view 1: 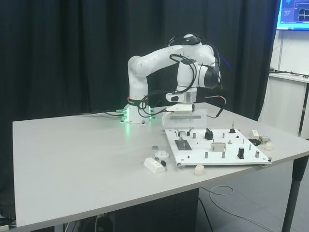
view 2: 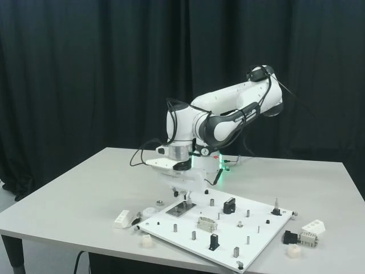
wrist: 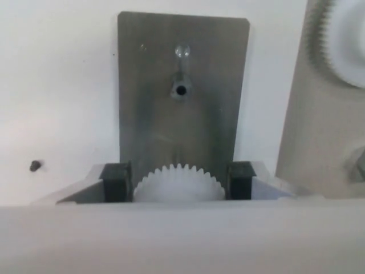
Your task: Place medium gear.
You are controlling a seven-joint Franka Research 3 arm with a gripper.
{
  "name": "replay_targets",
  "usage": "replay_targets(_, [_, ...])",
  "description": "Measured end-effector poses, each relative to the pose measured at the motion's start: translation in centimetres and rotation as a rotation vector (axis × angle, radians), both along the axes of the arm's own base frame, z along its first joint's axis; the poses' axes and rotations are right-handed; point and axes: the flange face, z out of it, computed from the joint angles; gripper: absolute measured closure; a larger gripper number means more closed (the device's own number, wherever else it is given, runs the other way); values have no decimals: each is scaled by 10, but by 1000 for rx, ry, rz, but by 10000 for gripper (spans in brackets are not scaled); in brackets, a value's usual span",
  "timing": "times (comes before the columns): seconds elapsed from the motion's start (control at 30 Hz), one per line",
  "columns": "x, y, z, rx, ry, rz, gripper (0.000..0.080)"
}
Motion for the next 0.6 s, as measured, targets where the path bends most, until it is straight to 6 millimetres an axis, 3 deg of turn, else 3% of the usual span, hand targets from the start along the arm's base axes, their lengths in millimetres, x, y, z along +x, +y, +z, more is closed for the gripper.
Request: replay_targets(0.6, [2, -2, 12, -9, -3, 2, 452])
